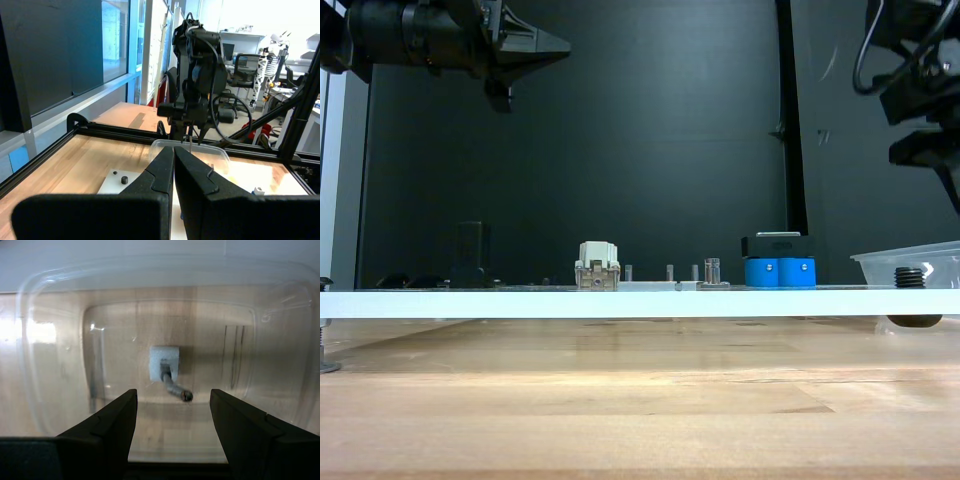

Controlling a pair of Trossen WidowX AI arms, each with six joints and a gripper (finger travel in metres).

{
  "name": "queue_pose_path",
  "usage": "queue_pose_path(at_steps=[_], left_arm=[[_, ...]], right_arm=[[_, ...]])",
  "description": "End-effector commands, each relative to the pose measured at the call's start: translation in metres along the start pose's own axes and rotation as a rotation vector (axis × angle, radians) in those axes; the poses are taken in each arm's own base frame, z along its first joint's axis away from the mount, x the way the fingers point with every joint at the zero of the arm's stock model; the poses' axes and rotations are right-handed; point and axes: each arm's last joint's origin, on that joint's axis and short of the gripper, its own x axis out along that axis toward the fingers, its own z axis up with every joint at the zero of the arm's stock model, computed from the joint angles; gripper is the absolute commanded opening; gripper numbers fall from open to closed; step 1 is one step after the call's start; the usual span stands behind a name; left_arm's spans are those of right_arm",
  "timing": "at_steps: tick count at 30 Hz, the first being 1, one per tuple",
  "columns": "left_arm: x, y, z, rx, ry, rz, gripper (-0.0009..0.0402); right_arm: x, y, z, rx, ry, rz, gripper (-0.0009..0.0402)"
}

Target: Pick the RJ45 connector and install on the taskboard

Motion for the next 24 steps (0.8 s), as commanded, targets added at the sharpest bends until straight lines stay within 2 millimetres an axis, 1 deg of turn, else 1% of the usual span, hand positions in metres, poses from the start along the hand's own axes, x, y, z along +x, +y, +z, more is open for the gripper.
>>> queue_pose_path(at_steps=[1, 11, 24], left_arm=[[0.0, 0.0, 0.0, 0.0, 0.0, 0.0, 0.0], [0.0, 0.0, 0.0, 0.0, 0.0, 0.0, 0.0], [0.0, 0.0, 0.0, 0.0, 0.0, 0.0, 0.0]], right_arm=[[0.008, 0.001, 0.002, -0.004, -0.004, 0.004, 0.0199], [0.028, 0.004, 0.004, -0.009, 0.009, 0.008, 0.0182], [0.037, 0.006, 0.003, 0.011, 0.03, 0.008, 0.0148]])
